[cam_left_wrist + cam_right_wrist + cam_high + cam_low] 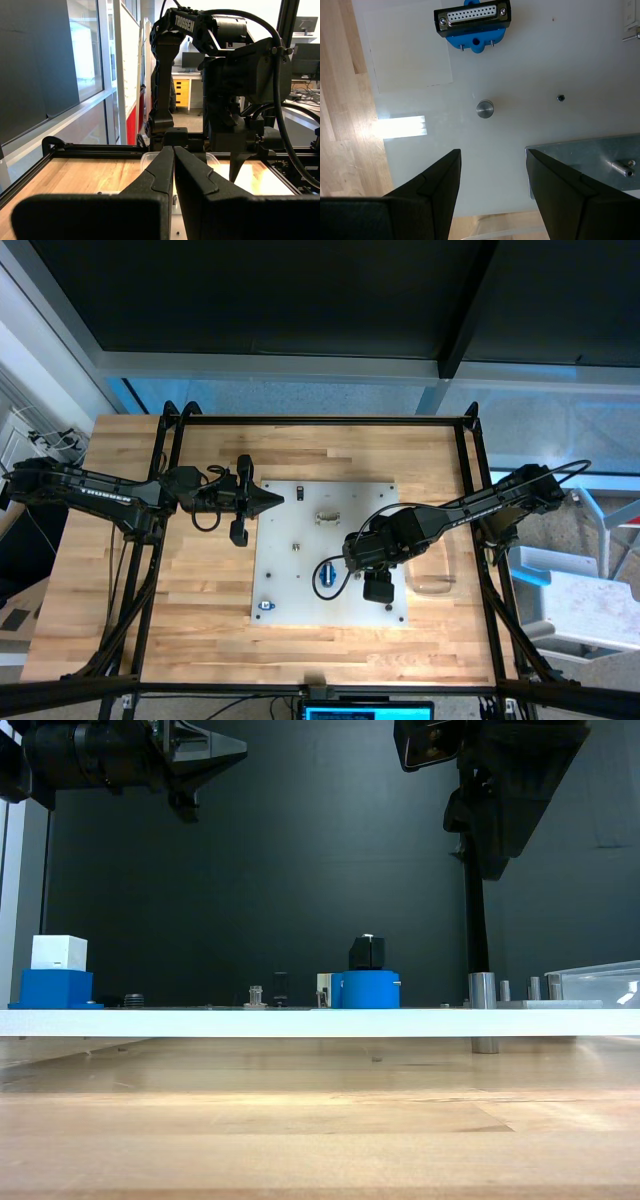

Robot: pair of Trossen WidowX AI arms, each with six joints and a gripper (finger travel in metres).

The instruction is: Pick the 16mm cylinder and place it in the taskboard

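Observation:
The 16mm cylinder (pixel 484 108) stands upright in the white taskboard (pixel 530 55), seen end-on as a small grey disc below the blue connector (pixel 472 22). In the low view the cylinder (pixel 483 992) passes through the taskboard (pixel 300 1022) and sticks out beneath it. My right gripper (pixel 492 165) hangs open well above the peg, touching nothing; from table height the right gripper (pixel 490 850) sits high over it. My left gripper (pixel 275 499) hovers shut and empty over the board's left edge, with its fingers (pixel 165 170) pressed together.
A grey metal plate (pixel 590 160) with small pegs lies beside the cylinder. A blue base with a white cube (pixel 55 975) sits at the board's near left. A clear plastic tray (pixel 432 570) lies right of the board. Black frame rails (pixel 320 421) ring the table.

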